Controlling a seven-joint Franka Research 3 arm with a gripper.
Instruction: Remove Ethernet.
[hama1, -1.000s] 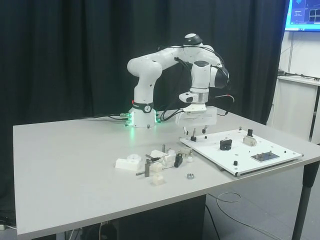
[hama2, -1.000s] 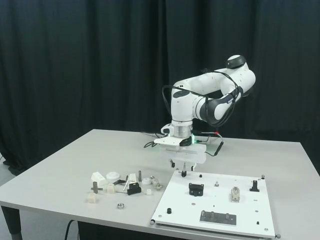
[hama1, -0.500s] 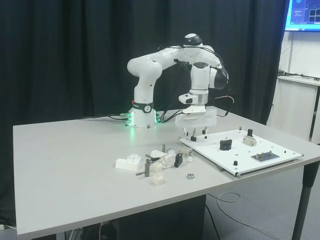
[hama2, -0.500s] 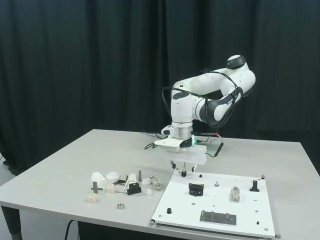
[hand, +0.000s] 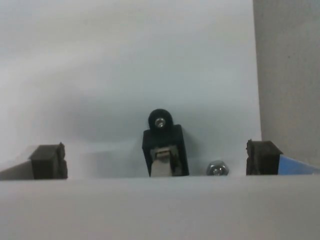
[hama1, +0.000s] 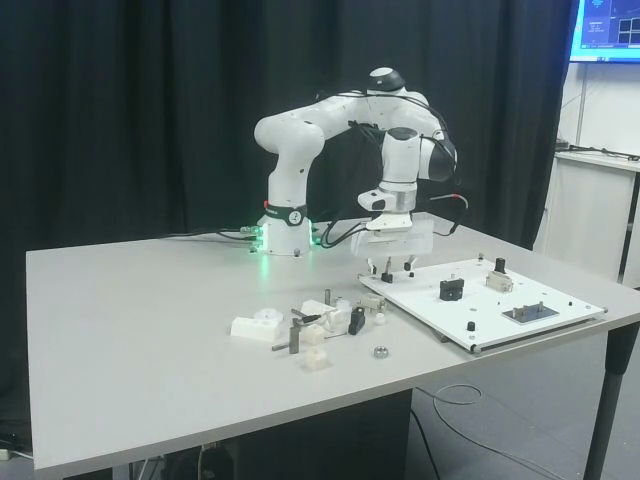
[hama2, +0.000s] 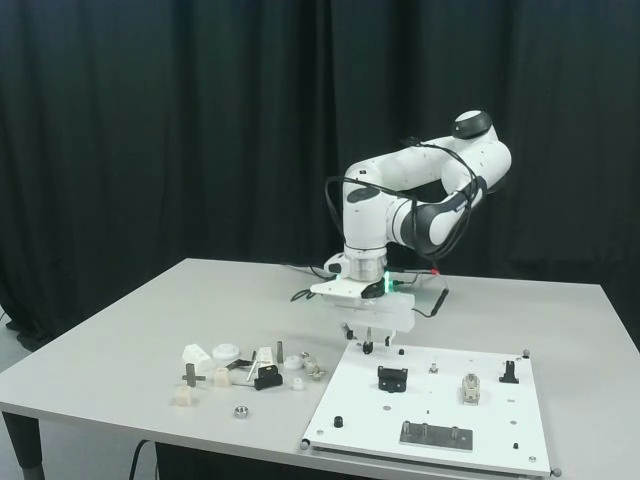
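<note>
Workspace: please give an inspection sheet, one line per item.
Surface: grey table, with a white board on it.
Job's things: black plug on the board, between the fingertips, not gripped.
Clutter: loose small parts beside the board.
Gripper: open, over the board's corner.
Cables: black cable along the arm; more at the base.
Surroundings: black curtain; a screen.

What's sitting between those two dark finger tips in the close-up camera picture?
In the wrist view, a small black plug stands on the white board between the gripper's fingertips, touching neither. A small nut lies beside it.
</note>
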